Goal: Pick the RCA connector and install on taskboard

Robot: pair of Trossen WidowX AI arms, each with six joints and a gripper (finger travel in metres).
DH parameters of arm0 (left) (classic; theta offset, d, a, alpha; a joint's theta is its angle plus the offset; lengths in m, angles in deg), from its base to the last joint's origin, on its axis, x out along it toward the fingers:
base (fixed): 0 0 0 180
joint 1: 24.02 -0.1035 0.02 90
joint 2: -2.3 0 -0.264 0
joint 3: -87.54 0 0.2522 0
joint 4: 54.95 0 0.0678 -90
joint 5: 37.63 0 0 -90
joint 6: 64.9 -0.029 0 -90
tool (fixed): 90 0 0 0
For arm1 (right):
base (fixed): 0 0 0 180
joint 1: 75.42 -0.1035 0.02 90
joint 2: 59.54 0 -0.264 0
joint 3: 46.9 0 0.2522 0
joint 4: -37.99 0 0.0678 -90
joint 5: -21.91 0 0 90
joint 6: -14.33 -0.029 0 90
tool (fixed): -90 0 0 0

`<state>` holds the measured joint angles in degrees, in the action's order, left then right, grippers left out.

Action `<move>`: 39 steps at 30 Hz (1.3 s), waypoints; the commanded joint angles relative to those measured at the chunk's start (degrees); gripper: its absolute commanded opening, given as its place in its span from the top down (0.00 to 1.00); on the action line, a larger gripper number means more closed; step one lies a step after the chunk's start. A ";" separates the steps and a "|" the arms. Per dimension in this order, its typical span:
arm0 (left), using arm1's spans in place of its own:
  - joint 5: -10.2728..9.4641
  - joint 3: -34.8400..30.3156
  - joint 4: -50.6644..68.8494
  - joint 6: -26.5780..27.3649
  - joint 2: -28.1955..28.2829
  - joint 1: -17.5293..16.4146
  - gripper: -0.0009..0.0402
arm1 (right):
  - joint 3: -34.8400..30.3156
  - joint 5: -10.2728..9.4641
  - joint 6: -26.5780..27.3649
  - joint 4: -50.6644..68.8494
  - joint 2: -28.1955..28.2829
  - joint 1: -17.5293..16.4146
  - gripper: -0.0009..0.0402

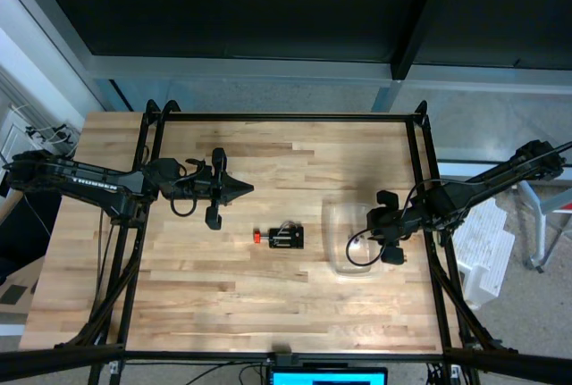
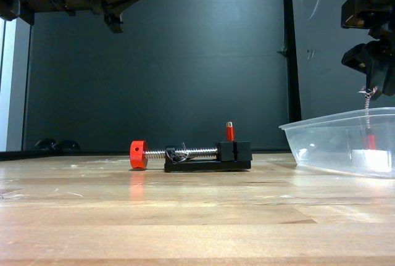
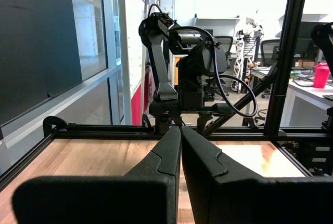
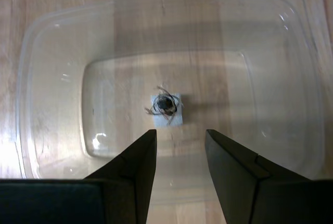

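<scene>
Right wrist view: right gripper [image 4: 179, 136] hangs open over the clear tray [image 4: 36, 52], fingers apart w/ nothing between them. The connector [image 4: 165, 103] stands on end on a small white pad [image 4: 177, 119] in the middle of the tray floor, seen from straight above. It sits just past the fingertips and a bit toward one finger, not centred in the gap.

Low view: the connector's red body [image 2: 369, 141] is down inside the tray. Its twisted wire [image 2: 368, 108] rises toward the gripper above. Whether the wire tip touches a finger, can't tell.

Step in hand, as I judge it: approach for the pick; nothing grasped yet. Next move prob. needs a small sideways shift to centre the connector, then a straight drop btwn the tray walls and a close on the body or wire without tipping it off the pad.

The taskboard [image 1: 288, 238] lies on the worktop [image 1: 223, 305] just left of the tray, red knob at its left end. Left gripper [image 1: 239, 188] is closed and empty, held high, left of and farther back than the taskboard.
</scene>
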<state>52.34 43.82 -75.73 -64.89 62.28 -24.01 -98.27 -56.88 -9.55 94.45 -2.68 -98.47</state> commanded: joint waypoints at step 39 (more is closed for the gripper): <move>0.02 0.00 -0.02 -0.02 0.00 0.00 0.98 | 6.08 1.38 3.56 -17.84 13.38 -0.35 0.65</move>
<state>52.34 43.84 -75.73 -64.89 62.28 -24.01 -92.35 -55.46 -5.92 77.01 10.50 -98.82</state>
